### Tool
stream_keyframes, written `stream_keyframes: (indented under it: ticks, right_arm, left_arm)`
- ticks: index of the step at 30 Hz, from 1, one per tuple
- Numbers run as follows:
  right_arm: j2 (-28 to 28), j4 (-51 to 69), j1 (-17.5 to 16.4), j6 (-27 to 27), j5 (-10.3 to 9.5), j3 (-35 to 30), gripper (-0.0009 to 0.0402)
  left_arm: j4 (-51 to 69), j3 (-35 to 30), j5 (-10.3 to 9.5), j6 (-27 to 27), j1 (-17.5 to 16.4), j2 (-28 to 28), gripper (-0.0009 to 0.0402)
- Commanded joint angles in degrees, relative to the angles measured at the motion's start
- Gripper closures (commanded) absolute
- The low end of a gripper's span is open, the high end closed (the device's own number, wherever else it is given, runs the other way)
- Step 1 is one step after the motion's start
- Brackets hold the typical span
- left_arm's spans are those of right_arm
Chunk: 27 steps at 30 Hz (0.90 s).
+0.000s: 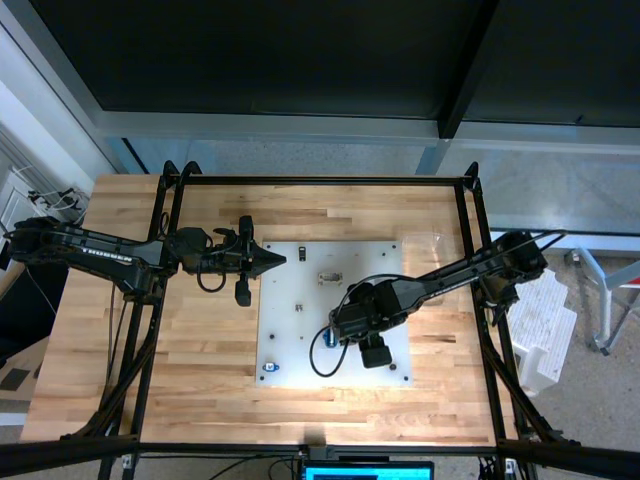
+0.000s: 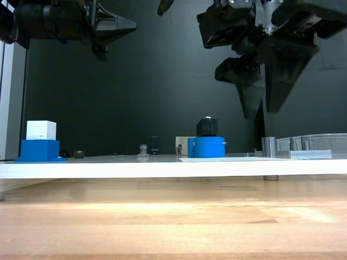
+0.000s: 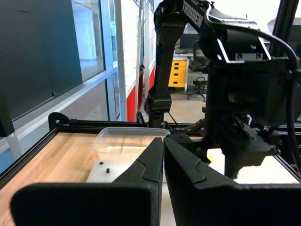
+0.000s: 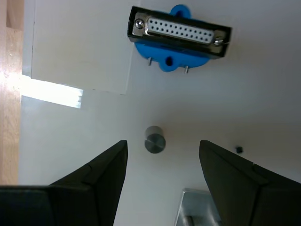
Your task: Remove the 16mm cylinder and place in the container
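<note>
Wood bench (image 1: 120, 330), white board (image 1: 290, 330) centred; right tool (image 4: 162, 143) lined up over the 16mm cylinder (image 4: 154, 143).
Cylinder stands upright in the board near its centre, untouched. Right tool points down, fingers spread wide, empty, hanging above with the peg between their lines, which looks set for a straight vertical pull. Container (image 1: 425, 243) sits at the board's 2 o'clock corner, a short carry. Left tool (image 3: 163, 160) is parked at the board's 9 o'clock edge, closed on nothing, clear of the work.

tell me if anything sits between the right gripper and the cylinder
Nothing visible does. The right gripper hangs open straight above the cylinder, which stands alone on bare white board, with only air between them. The left gripper is shut, off at the board's left edge.
</note>
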State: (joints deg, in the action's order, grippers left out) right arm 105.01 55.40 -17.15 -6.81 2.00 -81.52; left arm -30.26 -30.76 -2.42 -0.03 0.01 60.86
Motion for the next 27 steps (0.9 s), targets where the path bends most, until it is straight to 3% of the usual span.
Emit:
stream_keyframes:
  ticks: [1,19,27]
  right_arm:
    - [0.44,-1.46,-0.55,-0.02,0.55,0.68,0.0176]
    - [0.44,-9.09,-1.36,-0.2,0.55,7.98,0.018]
    - [0.44,-9.99,-1.38,0.87,0.55,8.57,0.0224]
  left_arm:
    - [0.0,0.0,0.02,-0.02,0.0,0.0,0.0393]
    - [0.0,0.0,0.02,-0.02,-0.02,0.0,0.0393]
    - [0.0,0.0,0.02,-0.02,0.0,0.0,0.0393]
